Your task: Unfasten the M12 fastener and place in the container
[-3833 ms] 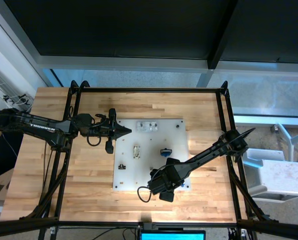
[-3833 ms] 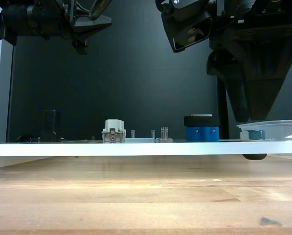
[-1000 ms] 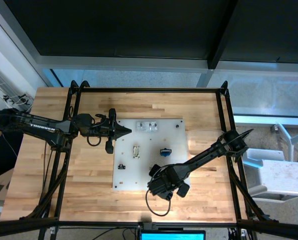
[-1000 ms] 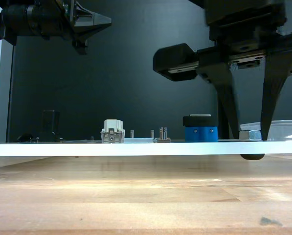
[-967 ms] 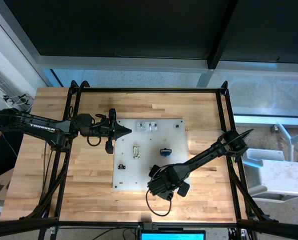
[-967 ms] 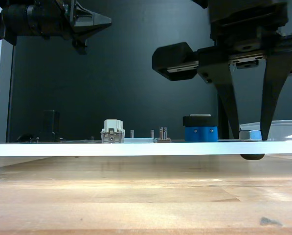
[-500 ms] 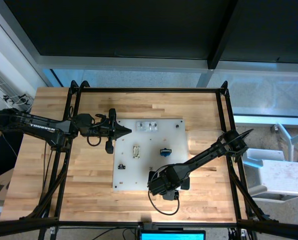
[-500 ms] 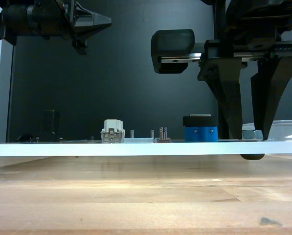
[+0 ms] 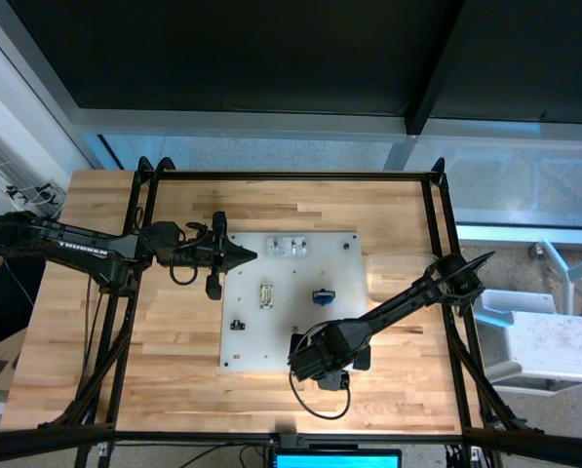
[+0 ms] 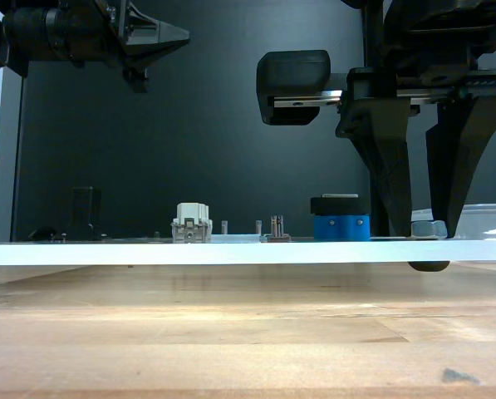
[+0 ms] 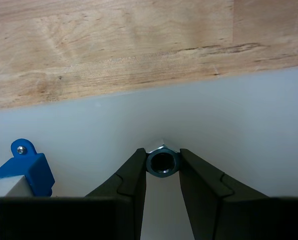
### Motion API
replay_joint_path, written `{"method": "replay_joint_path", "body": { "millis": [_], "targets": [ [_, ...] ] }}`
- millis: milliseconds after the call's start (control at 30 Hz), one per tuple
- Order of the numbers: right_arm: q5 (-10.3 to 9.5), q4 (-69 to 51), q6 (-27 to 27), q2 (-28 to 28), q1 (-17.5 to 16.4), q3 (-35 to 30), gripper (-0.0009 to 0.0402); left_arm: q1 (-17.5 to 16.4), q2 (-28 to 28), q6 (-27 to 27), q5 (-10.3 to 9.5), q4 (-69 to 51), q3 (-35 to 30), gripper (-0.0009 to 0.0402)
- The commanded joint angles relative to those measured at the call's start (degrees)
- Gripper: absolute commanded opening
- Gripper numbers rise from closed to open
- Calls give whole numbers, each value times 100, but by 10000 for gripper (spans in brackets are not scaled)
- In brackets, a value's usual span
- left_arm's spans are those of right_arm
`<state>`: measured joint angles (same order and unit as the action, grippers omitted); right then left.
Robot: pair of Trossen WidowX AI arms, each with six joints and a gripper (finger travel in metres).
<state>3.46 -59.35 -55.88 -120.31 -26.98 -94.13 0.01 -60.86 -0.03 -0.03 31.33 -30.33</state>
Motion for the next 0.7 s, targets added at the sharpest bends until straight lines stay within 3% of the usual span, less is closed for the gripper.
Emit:
{"method": "replay_joint_path", "body": {
  "millis": [33,433,600,700],
  "targets": [
    [-7,-35,7,0,-4,-2,39,0,0,2,0,2,0,0],
    [-4,-13,240,107,-22,-2,174,0,0,2,0,2,0,0],
    [-11,-44,883,221,-50,-2,195,0,0,2,0,2,0,0],
    [-37,-74,1534,330,-76,-2,194,0,0,2,0,0,0,0]
  ]
}}
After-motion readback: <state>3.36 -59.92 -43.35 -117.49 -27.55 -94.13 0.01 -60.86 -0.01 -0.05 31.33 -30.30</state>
